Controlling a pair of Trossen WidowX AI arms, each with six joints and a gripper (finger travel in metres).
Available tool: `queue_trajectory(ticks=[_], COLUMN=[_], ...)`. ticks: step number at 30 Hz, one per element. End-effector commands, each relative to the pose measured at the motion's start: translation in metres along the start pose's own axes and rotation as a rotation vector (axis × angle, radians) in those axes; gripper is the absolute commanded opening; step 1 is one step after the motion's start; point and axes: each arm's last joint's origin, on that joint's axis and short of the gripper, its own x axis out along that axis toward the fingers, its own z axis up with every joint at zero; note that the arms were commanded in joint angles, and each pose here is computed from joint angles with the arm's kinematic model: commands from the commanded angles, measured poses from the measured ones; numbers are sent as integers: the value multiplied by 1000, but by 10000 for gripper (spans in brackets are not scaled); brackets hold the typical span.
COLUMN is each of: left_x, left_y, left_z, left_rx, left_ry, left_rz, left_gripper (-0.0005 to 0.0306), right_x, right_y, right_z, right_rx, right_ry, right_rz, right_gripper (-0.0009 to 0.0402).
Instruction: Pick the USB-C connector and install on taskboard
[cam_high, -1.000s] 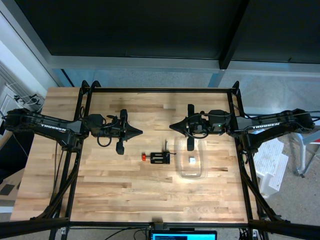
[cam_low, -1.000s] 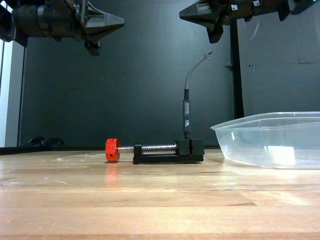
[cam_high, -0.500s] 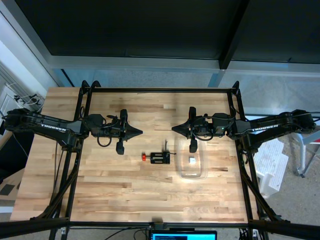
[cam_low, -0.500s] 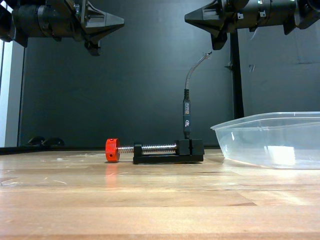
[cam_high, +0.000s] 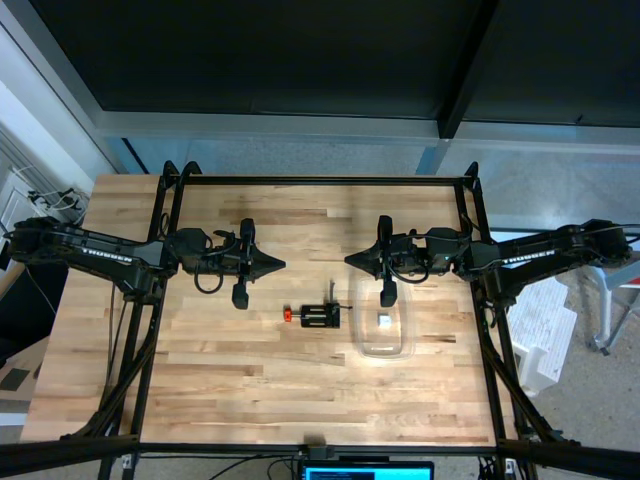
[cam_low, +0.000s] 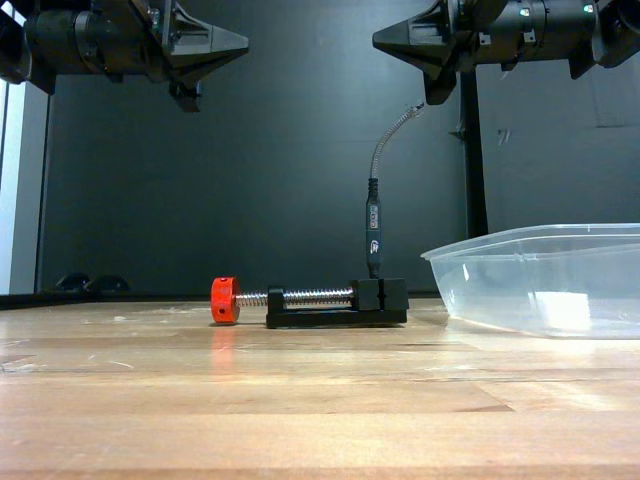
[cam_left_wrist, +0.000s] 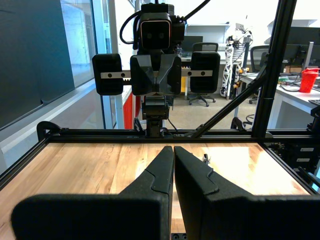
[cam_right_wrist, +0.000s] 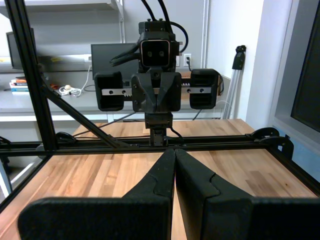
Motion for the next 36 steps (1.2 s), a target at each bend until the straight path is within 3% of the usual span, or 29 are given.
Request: queue_trajectory(ticks=[1,36], left_x=[0,0], left_y=[0,0], left_z=[0,0], left_rx=[0,0], left_ry=[0,0], left_rz=[0,0], left_gripper=[0,0], right_x=[0,0], right_y=[0,0], right_z=[0,-1], right_rx=[3,3], right_ry=[3,11], right_rz=[-2,-11], right_gripper=[0,0])
